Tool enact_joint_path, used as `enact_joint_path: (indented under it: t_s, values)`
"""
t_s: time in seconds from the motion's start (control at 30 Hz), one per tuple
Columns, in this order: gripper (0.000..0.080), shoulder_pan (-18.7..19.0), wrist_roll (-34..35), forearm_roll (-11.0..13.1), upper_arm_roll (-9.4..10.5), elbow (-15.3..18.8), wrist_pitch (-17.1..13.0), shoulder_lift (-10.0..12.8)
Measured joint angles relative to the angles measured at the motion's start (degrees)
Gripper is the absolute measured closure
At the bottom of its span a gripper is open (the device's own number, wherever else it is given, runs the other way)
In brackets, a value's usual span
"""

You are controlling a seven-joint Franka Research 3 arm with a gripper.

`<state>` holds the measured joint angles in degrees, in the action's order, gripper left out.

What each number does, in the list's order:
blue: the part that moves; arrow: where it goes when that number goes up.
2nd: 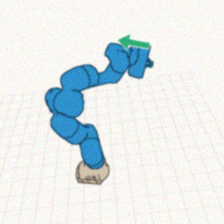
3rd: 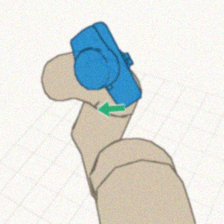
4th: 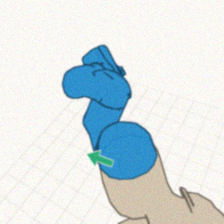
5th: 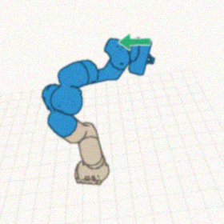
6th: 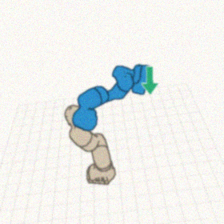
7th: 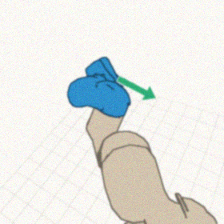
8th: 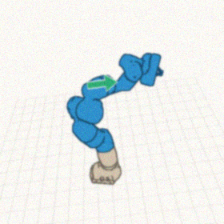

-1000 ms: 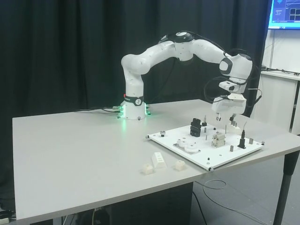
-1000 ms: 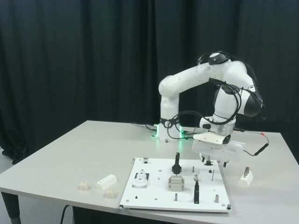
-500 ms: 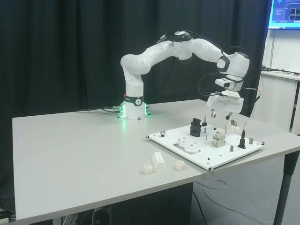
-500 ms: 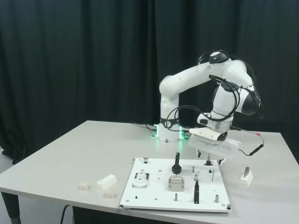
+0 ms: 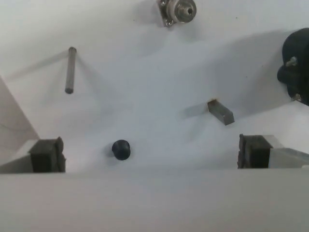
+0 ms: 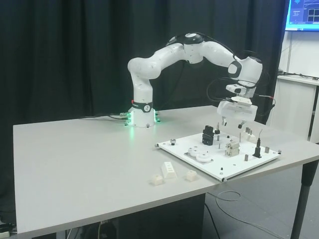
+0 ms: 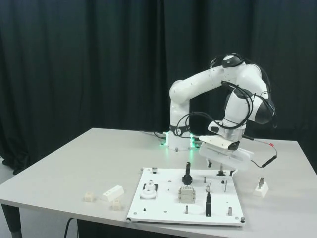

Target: Insert round peg 1.

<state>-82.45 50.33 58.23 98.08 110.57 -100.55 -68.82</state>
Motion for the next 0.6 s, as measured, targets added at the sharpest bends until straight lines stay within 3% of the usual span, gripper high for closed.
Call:
enact_joint_path:
  t_s: [0.6]
  values:
    - [0.0003, 1.1, 0.8, 0.0, 1.8, 2.2, -5.0, -0.1]
